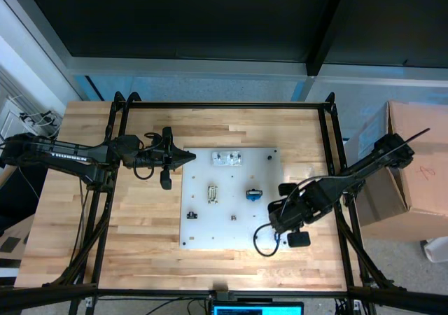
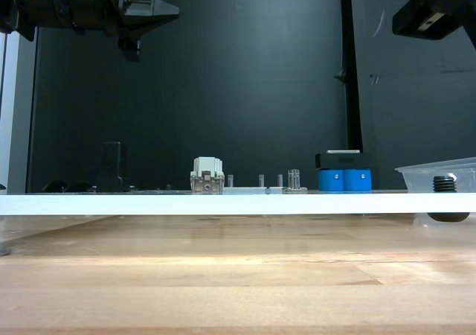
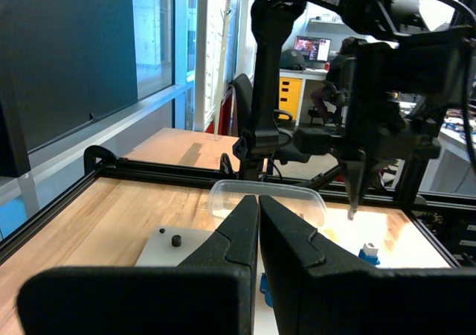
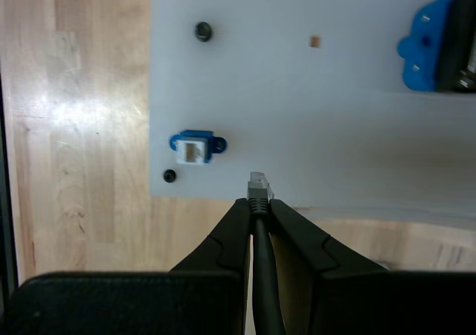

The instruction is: Pick the RJ45 connector and install on the taskboard

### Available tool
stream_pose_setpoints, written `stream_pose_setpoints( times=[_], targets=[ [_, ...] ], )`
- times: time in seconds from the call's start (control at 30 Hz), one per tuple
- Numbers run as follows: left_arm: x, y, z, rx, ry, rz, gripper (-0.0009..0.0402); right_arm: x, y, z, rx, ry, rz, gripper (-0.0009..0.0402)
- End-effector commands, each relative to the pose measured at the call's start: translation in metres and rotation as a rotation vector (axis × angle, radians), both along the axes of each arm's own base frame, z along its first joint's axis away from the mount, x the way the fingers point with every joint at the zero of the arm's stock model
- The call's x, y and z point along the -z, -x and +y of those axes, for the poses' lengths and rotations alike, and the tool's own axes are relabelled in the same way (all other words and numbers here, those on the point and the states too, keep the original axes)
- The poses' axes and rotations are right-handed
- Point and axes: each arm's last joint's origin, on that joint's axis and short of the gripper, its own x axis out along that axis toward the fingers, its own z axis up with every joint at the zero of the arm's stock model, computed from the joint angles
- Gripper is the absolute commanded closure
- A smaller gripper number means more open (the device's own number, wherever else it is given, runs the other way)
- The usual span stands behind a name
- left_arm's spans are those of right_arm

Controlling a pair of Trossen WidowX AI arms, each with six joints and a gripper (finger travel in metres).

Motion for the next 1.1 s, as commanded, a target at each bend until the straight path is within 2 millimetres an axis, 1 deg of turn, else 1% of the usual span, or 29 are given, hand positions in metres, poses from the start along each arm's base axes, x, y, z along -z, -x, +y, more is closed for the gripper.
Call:
stream_pose_setpoints(
  times=[0.03,0.3,0.8,1.1],
  targets=[
    [0.0,0.0,0.0,0.0,0.0,0.0,0.0393,-0.001,-0.006,0.01,-0.017,-0.004,-0.004,0.0393],
    [0.0,0.0,0.0,0.0,0.0,0.0,0.0393,0.001,-0.016,0.03,-0.007,-0.008,0.004,0.0393],
    [0.0,0.0,0.0,0.0,0.0,0.0,0.0393,0.002,-0.014,0.032,0.004,-0.008,0.012,0.0393],
    [0.0,0.0,0.0,0.0,0.0,0.0,0.0393,0.013,-0.007,0.034,-0.002,0.018,0.051,0.0393]
  ],
)
